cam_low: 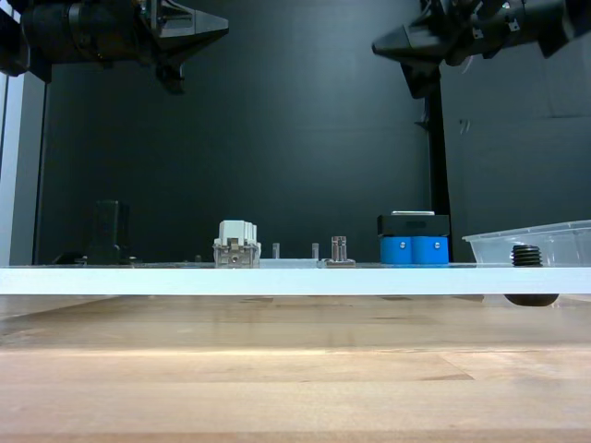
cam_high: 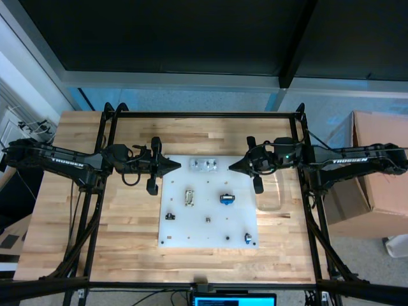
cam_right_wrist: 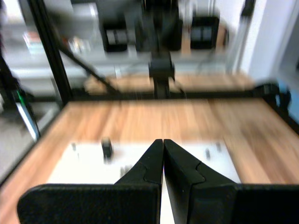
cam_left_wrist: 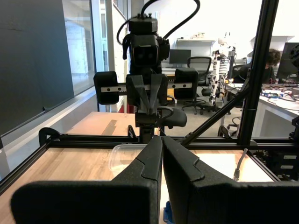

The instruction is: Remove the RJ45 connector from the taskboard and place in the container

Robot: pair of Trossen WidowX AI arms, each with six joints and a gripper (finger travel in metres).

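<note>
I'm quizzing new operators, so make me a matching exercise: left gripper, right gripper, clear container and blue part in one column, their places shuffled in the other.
1 left gripper; 2 right gripper; 3 clear container; 4 blue part.
A on the table beside the taskboard's right edge; B shut, raised over the board's far left corner; C standing on the board, right of centre; D shut, raised over the board's far edge, right of centre.
Pairs: 1-B, 2-D, 3-A, 4-C. Neither gripper holds the RJ45 connector; I cannot tell which board part it is.

A wooden table [cam_high: 127, 242] carries the white taskboard [cam_high: 197, 229] and, beside it, a clear container [cam_high: 271, 199].
</note>
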